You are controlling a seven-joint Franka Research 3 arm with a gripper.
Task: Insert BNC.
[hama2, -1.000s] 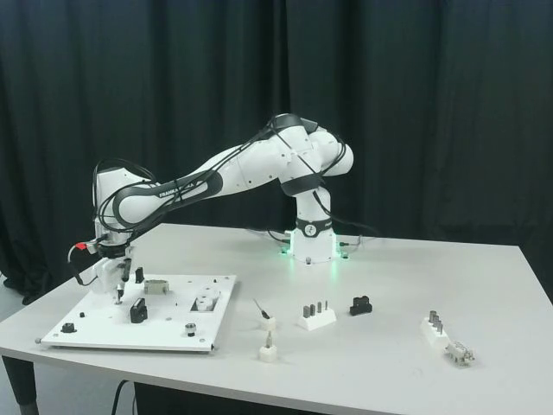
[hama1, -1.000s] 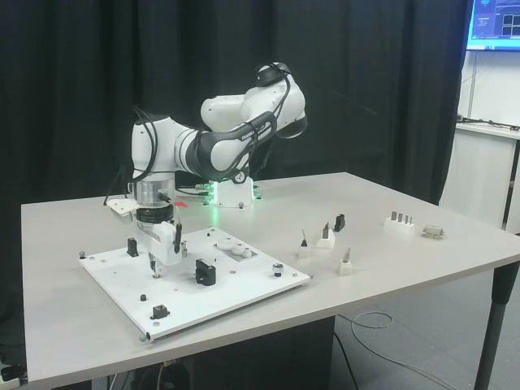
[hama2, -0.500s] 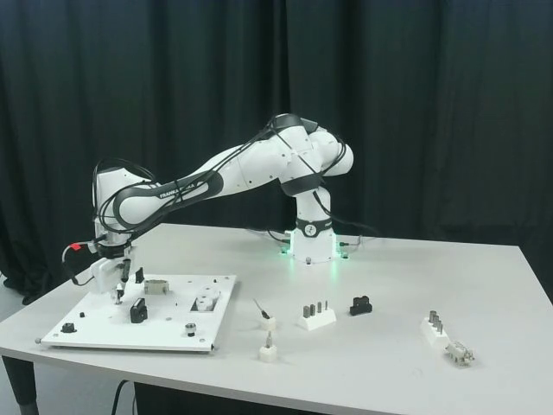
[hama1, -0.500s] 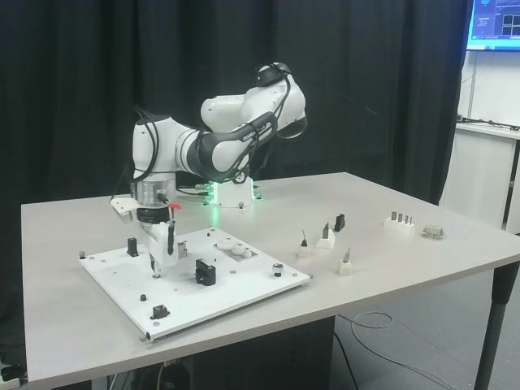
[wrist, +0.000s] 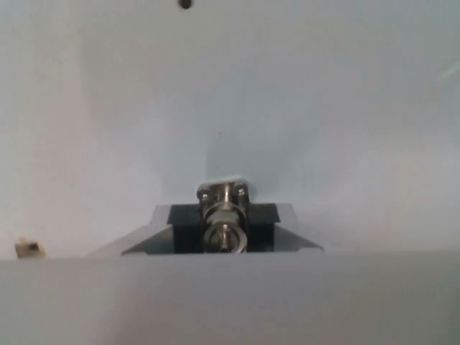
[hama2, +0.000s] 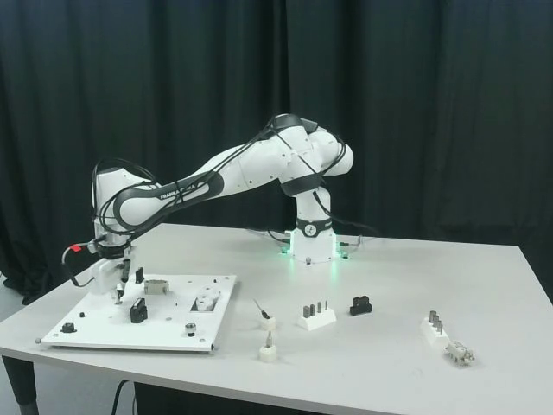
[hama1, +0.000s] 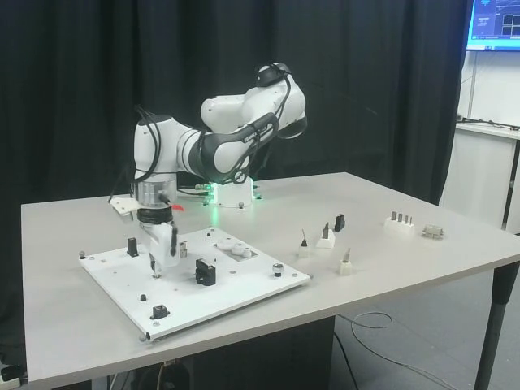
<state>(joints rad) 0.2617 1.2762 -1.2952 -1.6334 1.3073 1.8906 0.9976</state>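
The metal BNC connector (wrist: 225, 228) stands upright on the white board (hama1: 236, 294), its small square flange showing behind it in the wrist view. My gripper (wrist: 225, 233) points straight down at the board's far left part and is shut on the BNC connector, with a black pad on each side of the barrel. Both room views show the gripper (hama1: 154, 264) (hama2: 118, 296) with its tips down at the board (hama2: 168, 327). There the hand hides the connector.
On the board, a black clamp (hama1: 205, 272) and a white round fixture (hama1: 236, 246) sit right of the gripper. A small black part (hama1: 159, 311) lies near the front edge. Loose holders (hama1: 326, 236), a pin block (hama1: 398, 223) and a metal plug (hama1: 431, 232) stand on the grey table.
The hand has turned a little about its vertical axis while staying at the same spot on the board. The rest of the arm has barely moved.
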